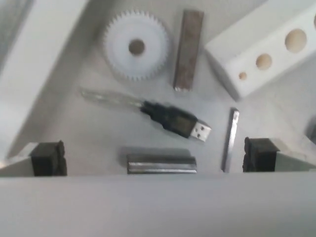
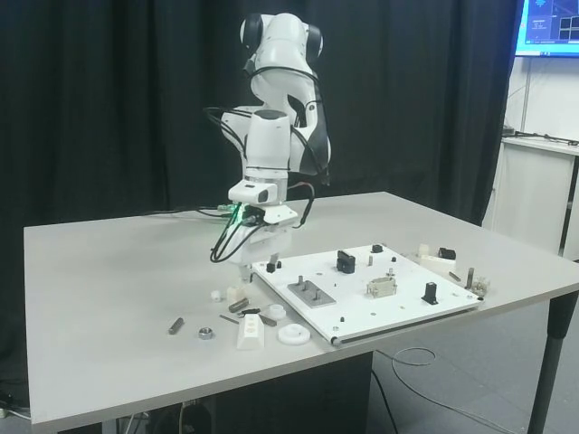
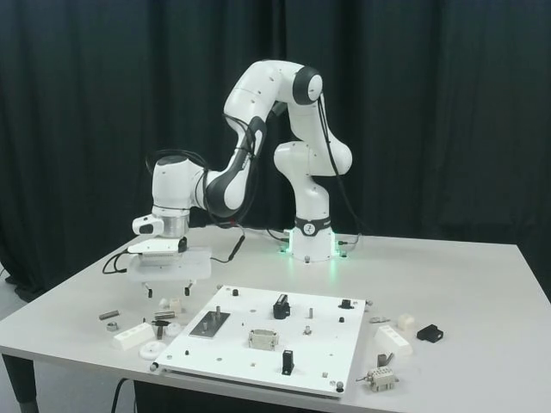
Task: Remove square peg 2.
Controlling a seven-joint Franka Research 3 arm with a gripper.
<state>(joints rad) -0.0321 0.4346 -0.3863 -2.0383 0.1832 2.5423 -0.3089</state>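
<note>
Wrist view, gripper (image 1: 153, 156): the two black fingertips (image 1: 47, 158) are seen wide apart, and nothing is held between them.
Gripper in the room views: it is held low over the grey table (image 2: 109, 271), pointing down, just beside the near-left corner of the white board (image 2: 362, 289). It is also seen in the second room view (image 3: 157, 292), above a group of loose parts.
Square peg (image 1: 161, 164): it is laid flat on the table, in the gap between the two fingertips. It is touched by neither of them. It is outside the board.
Thin rod (image 1: 230, 140): it is laid on the table near one fingertip, at a right angle to the square peg and apart from it.
USB plug (image 1: 175, 121): a black plug with a metal end is laid near the square peg, not touching it. A clear cable is attached to it.
Gear (image 1: 137, 45): a white toothed wheel with a hole in the middle is laid flat, further from the fingers.
Flat metal bar (image 1: 188, 49): it is laid just beside the gear, between the gear and the white block.
White block (image 1: 266, 49): a long block with a row of round holes of different width is laid on the table. In the first room view (image 2: 250, 333) it is found near the table edge.
Arm (image 2: 271, 136): the white arm is bent over the table, with the wrist turned downward.
</note>
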